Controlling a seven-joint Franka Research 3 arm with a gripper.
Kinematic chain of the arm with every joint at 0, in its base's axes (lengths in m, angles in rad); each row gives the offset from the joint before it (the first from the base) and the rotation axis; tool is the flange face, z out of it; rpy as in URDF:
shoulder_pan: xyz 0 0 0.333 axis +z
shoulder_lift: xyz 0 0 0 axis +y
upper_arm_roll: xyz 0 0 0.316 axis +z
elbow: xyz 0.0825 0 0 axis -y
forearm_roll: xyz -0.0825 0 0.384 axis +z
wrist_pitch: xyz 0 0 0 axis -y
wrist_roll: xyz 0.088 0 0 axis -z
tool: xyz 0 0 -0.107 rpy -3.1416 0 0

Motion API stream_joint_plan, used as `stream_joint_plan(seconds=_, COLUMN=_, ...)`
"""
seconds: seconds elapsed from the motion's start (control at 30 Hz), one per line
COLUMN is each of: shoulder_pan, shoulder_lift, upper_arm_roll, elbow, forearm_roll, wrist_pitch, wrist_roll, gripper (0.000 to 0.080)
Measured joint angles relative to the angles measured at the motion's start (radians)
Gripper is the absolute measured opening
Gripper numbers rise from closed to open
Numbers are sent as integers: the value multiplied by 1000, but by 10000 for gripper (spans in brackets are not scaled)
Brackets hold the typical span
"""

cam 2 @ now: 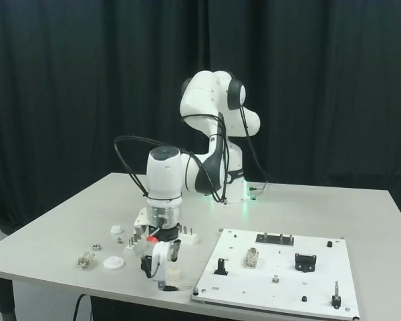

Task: Pick USB.

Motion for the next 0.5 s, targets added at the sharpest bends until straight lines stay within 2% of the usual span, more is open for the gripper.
stream_joint_plan(seconds=0.5, shoulder_pan=11, shoulder_lift=60, upper_arm_roll=0, elbow=71, forearm_roll=11, wrist_pitch=-27, wrist_roll=-3, gripper=800)
